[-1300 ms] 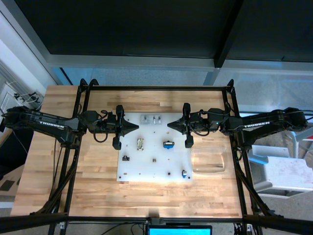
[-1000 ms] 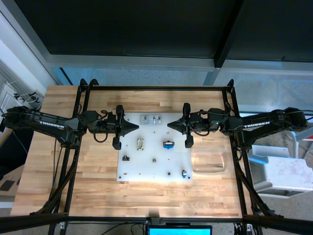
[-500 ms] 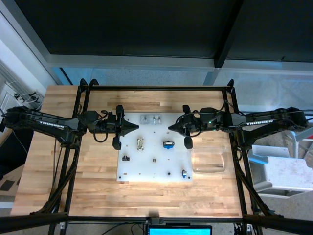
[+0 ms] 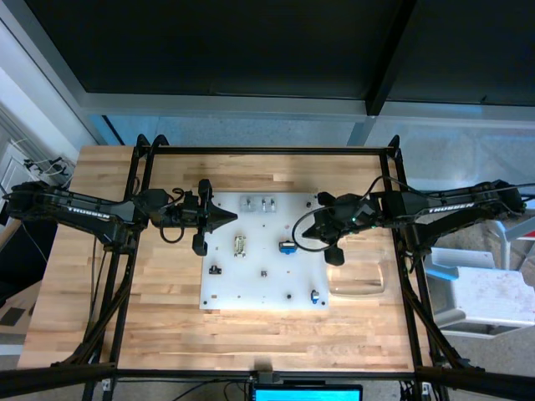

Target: Remove the rj45 connector and place it in the container

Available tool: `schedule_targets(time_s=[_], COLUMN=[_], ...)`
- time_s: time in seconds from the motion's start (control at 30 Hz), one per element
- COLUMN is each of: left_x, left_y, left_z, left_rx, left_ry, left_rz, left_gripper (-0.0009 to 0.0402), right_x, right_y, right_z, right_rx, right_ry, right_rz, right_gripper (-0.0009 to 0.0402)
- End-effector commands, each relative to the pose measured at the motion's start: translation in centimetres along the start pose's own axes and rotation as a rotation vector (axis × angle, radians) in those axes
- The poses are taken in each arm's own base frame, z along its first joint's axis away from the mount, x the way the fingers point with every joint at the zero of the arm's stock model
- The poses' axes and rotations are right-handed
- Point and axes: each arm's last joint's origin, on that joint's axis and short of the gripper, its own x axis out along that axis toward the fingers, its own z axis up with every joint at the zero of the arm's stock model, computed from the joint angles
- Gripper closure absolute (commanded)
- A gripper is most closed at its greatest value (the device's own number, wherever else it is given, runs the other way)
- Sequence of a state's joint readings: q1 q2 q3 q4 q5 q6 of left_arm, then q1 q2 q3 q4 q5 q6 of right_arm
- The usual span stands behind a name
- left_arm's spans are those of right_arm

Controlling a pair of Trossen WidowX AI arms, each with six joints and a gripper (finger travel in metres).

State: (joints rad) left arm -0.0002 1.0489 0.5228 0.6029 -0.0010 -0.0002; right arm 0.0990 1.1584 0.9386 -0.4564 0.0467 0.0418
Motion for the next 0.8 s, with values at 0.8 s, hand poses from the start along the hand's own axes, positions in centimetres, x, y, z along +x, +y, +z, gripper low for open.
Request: schedule_targets(time_s=[0.8], left_x=[0.0], left_y=[0.0], left_z=[0.0], left_rx=[0.000], left_ry=[0.000], left_rz=[0.000], left_gripper=[0.0393], right_x=[-1.4], right_y=[7.5], right_z=[-3.7], right_rx=[0.032], right_ry=[0.302], right_rz=[-0.016], right_gripper=[0.0393])
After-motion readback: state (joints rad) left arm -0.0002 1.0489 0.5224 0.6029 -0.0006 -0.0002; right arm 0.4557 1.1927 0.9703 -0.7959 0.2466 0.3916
